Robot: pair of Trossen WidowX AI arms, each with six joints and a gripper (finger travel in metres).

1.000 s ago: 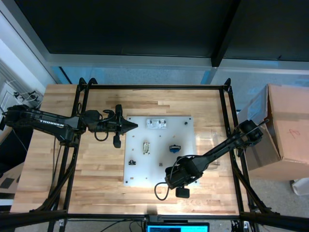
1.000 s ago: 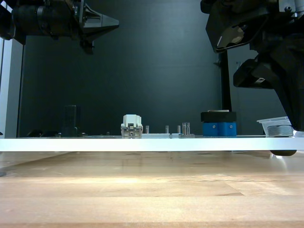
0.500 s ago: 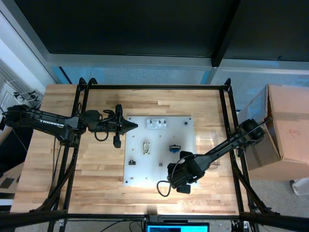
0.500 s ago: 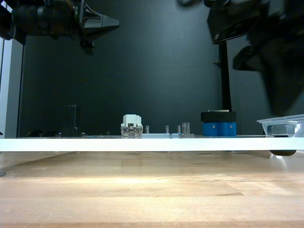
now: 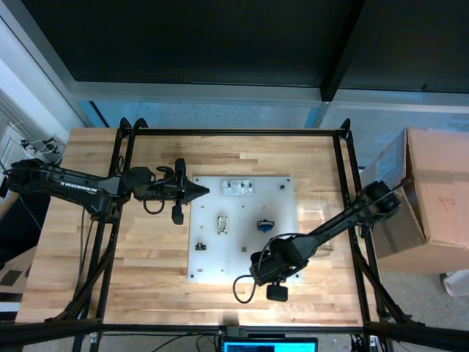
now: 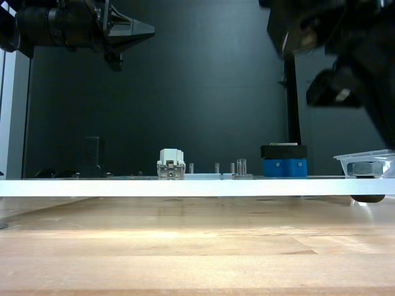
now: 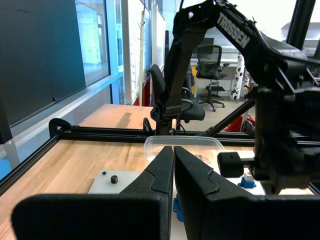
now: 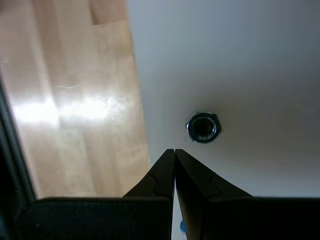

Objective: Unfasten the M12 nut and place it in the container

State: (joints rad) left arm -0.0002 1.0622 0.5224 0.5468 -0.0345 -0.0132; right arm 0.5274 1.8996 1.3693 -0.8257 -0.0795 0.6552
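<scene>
**M12 nut [image 8: 214, 129] on its stud [image 8: 202, 129] — right end effector [image 8: 174, 151] closed, empty**
The nut sits on the white board [image 8: 250, 60], not in the clear container [image 6: 364, 155]. The right fingers meet above it, likely between turns. The left end effector [image 7: 173, 148], also closed, hangs by the board's far left edge — seemingly kept clear.

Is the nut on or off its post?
On its stud: nut sits on white board under shut right gripper; left gripper hovers over board's left edge.
</scene>
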